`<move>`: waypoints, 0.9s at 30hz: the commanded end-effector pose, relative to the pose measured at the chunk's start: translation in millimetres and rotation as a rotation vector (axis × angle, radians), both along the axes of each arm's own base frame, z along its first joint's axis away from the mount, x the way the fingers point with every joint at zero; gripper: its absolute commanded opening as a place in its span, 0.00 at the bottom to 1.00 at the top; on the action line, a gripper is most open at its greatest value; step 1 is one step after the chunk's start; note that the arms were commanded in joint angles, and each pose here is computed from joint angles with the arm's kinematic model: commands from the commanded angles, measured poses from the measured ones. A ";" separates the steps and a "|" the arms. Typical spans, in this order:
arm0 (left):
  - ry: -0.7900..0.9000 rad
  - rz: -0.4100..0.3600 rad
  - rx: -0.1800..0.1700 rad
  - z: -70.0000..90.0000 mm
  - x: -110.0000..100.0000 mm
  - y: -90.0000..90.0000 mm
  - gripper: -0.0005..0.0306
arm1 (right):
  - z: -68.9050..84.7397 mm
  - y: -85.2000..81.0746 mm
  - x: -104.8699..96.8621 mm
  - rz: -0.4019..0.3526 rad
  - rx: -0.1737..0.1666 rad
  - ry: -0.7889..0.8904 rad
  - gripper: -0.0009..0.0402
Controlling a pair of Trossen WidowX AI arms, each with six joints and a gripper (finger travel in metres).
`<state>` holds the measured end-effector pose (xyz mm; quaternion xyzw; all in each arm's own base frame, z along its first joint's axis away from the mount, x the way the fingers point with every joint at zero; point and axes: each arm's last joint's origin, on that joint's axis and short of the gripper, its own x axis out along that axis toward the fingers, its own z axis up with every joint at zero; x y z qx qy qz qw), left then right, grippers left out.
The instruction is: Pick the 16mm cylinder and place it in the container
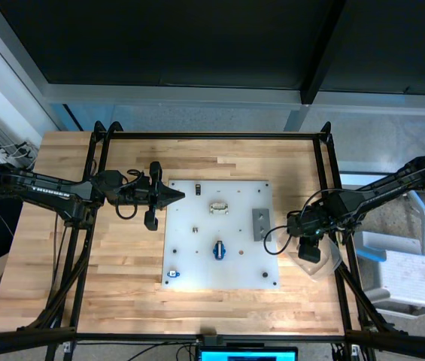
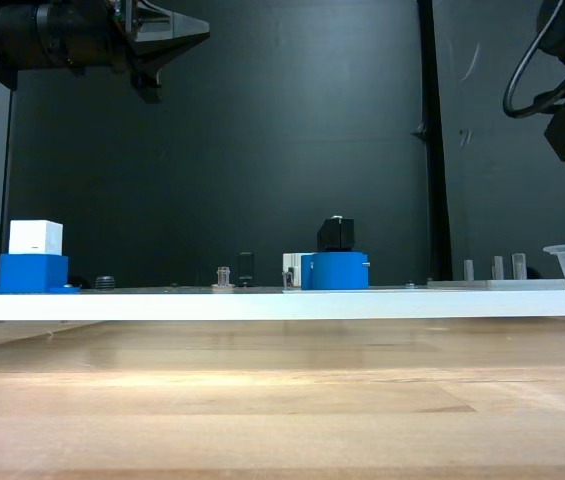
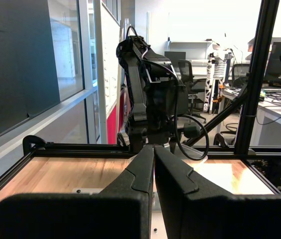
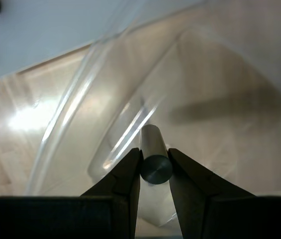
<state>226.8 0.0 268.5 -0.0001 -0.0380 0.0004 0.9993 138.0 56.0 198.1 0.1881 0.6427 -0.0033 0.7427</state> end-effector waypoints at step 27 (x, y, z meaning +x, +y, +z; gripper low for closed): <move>-0.001 -0.001 0.000 0.2 0.0 0.0 0.02 | -3.8 0.8 2.4 0.000 -0.006 -0.031 0.33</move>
